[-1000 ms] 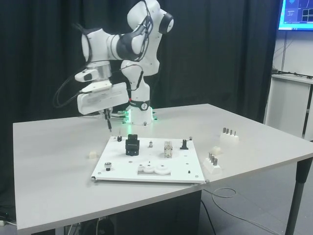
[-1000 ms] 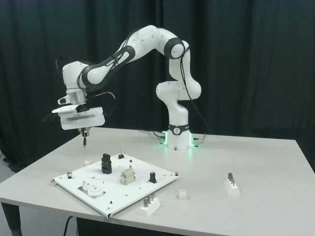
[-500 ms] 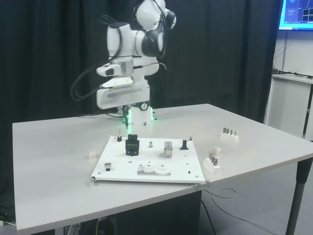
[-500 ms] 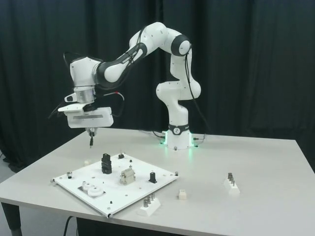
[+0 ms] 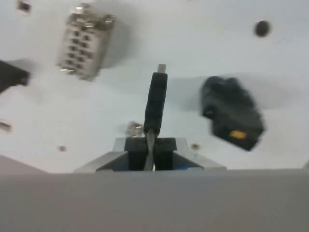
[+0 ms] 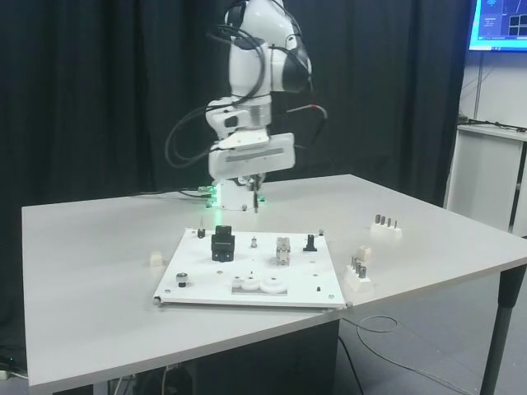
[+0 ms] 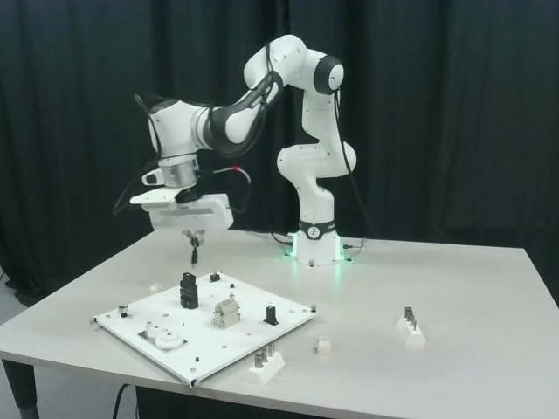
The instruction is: Insert USB.
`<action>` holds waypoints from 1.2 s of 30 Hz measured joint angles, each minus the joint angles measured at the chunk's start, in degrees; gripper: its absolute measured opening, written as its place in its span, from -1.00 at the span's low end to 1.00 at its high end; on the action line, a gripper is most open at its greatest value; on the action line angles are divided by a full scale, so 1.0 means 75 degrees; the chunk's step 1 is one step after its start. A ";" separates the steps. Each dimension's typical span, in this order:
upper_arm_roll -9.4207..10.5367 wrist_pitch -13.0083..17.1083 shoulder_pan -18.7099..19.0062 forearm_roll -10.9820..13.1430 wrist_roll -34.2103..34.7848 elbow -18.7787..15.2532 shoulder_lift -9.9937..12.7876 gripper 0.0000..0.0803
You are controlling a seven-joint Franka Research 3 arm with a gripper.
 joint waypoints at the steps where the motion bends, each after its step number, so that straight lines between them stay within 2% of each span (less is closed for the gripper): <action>1: 0.0057 -0.0056 0.0024 -0.0034 0.0141 0.0001 -0.0030 -0.93; 14: 0.0643 -0.1169 0.0436 -0.0468 0.2055 -0.0010 -0.0484 -0.93; 18: 0.0836 -0.1387 0.0511 -0.0534 0.2564 -0.0045 -0.0627 -0.93; 25: 0.1222 -0.1363 0.0559 -0.0613 0.3332 -0.0141 -0.0839 -0.93; 36: 0.1651 -0.0896 0.0623 -0.0803 0.4540 -0.0400 -0.1109 -0.93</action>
